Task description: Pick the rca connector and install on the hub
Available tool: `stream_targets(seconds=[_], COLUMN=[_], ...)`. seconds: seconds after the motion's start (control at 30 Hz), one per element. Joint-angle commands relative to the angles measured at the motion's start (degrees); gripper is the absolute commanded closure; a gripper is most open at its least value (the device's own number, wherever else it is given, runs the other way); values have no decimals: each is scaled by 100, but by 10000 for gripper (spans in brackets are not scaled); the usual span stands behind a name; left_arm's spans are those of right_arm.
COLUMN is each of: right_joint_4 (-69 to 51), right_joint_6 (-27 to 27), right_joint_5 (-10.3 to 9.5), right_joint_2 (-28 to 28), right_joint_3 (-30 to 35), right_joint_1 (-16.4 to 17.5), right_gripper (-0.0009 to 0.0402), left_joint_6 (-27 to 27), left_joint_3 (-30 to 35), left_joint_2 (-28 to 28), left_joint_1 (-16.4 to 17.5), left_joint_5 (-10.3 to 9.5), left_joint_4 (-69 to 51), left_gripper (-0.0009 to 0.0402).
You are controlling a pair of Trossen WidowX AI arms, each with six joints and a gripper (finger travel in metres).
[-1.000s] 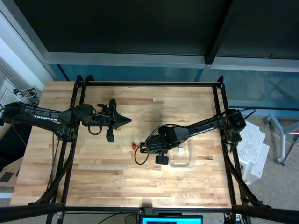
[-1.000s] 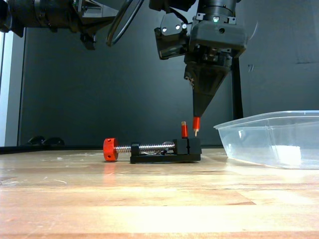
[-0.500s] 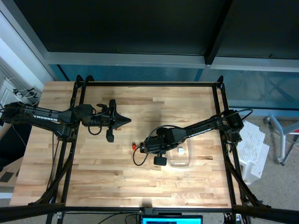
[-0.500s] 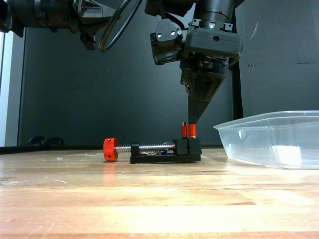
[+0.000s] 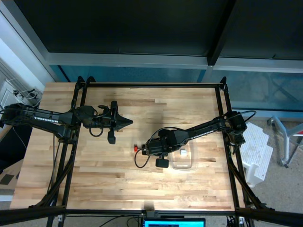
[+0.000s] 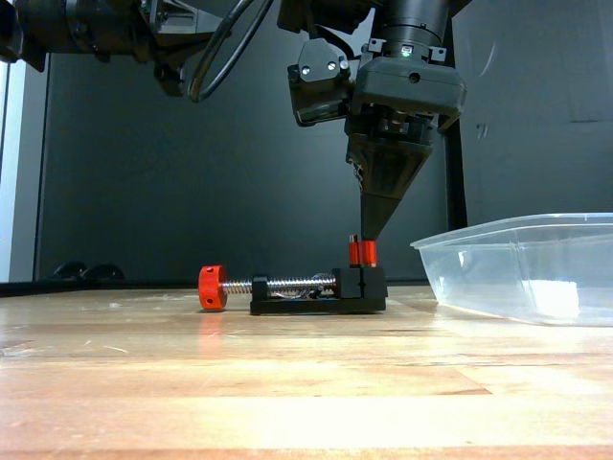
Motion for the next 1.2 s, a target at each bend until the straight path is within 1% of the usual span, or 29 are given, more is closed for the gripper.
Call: stream_targets(seconds=[0.03,0.43,0.67,0.73,0.93,1.2], right_joint_4=[9,-57,-439,-570,-901,-907], right_joint_6=[2,-2,-42,-68,-168,-190], right_joint_5=[-2,-4,2,46,68,66], right_joint_2=[11,-31,-74,-94,-129,-208], right_joint_3=[-7,15,258,345,662,680], right_joint_1=[2,2,0,0,-35,-61], right_gripper=[393,393,393,393,393,393], left_joint_6=[2,2,2,2,2,2], left_joint_3=[0,0,0,0,0,0], left_joint_2=[0,0,0,0,0,0], left_joint_1=[0,0,0,0,0,2], left_joint_5=[2,2,2,2,2,2], left_joint_4=[0,0,0,0,-2,-2], left_gripper=[393,393,393,393,393,393])
